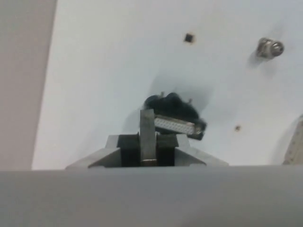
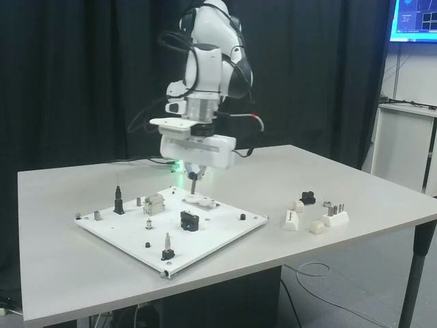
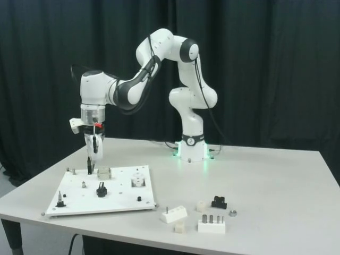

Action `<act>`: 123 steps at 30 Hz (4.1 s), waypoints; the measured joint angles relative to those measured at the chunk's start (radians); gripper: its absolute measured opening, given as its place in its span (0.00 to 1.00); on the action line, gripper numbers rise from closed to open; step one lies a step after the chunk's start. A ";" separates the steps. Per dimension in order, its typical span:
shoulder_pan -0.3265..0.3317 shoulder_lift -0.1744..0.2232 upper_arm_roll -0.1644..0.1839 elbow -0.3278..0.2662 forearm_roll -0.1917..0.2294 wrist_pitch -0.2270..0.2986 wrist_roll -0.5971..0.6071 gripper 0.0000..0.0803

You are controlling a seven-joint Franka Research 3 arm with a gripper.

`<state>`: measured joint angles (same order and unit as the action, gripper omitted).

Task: Insert square peg 2.

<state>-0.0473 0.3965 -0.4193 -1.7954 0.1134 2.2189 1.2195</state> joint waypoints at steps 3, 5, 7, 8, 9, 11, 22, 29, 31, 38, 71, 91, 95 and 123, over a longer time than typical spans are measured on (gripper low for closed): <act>-0.015 0.006 -0.007 0.000 0.001 0.001 -0.017 0.09; -0.024 0.010 -0.010 0.000 0.001 0.003 -0.026 0.09; -0.032 0.013 -0.013 0.000 0.001 0.008 -0.038 0.09; -0.037 0.016 -0.014 0.000 0.001 0.012 -0.044 0.09; -0.040 0.018 -0.015 0.001 0.002 0.014 -0.050 0.09; -0.046 0.023 -0.017 0.001 0.004 0.020 -0.061 0.09; -0.069 0.106 -0.021 0.061 0.060 0.032 -0.170 0.09; -0.082 0.169 -0.026 0.125 0.103 0.002 -0.170 0.09; -0.086 0.183 -0.030 0.142 0.116 -0.008 -0.145 0.09; -0.097 0.222 -0.036 0.191 0.143 -0.037 -0.073 0.09; -0.142 0.328 -0.046 0.329 0.240 -0.196 -0.041 0.09; -0.154 0.376 -0.049 0.390 0.271 -0.277 -0.063 0.09; -0.152 0.381 -0.049 0.390 0.272 -0.277 -0.063 0.09; -0.146 0.408 -0.049 0.391 0.272 -0.267 -0.059 0.09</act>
<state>-0.1934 0.8040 -0.4682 -1.4048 0.3857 1.9519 1.1601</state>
